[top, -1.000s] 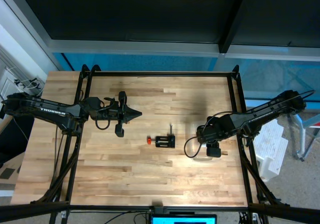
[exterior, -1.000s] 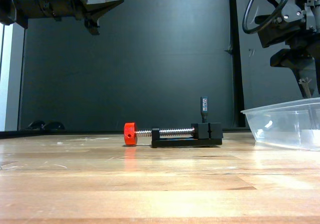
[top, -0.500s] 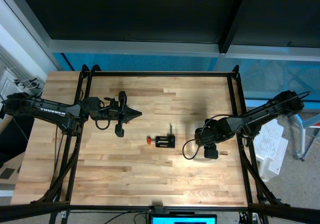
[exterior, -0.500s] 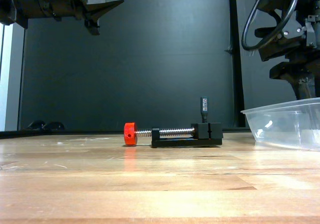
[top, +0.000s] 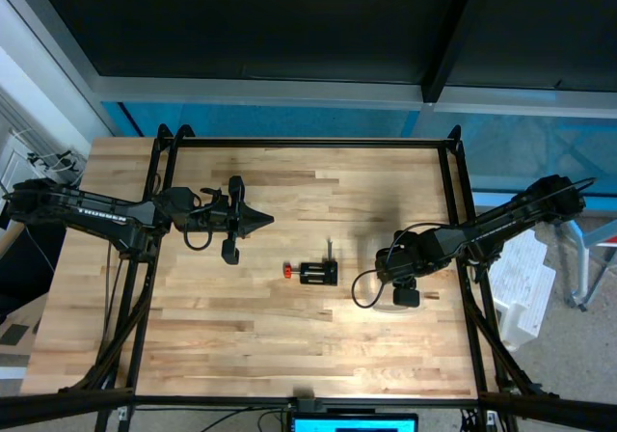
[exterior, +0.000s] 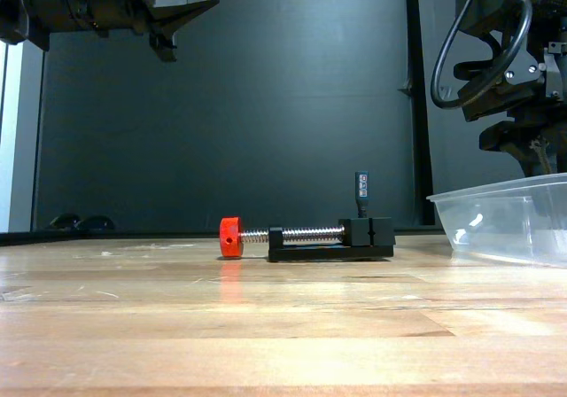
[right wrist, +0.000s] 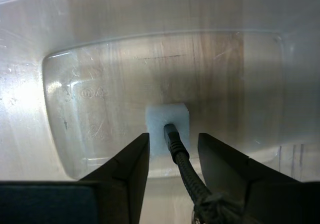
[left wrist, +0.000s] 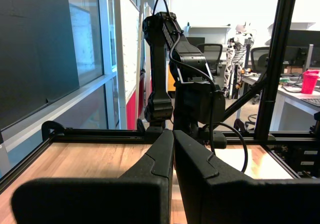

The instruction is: Pick the usb-c connector and install on the hub

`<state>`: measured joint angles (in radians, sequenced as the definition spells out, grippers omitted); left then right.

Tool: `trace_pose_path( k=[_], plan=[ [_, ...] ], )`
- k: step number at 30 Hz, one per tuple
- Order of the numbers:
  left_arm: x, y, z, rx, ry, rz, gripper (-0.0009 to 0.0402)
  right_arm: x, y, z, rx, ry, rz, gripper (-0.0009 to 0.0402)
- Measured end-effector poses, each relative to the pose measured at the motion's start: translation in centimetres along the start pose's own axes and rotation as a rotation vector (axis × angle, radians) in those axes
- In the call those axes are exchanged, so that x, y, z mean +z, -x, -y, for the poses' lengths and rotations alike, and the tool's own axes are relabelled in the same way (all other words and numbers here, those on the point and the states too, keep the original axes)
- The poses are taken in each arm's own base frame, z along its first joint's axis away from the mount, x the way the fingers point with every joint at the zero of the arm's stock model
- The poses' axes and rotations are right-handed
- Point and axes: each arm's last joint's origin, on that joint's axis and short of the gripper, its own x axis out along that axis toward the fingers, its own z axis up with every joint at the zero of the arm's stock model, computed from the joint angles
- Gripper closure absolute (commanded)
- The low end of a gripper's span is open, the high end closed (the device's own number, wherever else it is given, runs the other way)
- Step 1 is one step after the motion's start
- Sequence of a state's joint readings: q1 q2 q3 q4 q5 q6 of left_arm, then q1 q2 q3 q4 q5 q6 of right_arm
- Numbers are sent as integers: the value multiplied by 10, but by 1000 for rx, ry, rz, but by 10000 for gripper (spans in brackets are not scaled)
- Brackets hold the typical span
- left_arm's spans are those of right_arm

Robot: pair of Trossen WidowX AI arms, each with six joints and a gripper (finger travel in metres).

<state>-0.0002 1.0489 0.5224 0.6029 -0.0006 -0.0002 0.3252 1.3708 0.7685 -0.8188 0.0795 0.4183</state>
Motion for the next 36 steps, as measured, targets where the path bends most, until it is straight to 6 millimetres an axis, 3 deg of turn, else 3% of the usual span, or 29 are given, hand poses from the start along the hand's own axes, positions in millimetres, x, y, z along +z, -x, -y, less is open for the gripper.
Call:
trace_pose_path(
  k=[24,36],
  plan=[
    [0,0,0,0,0,0,393,1,1,0,0,3,14,395],
    [0,0,0,0,0,0,393,1,1,0,-1,3,14,393]
  ],
)
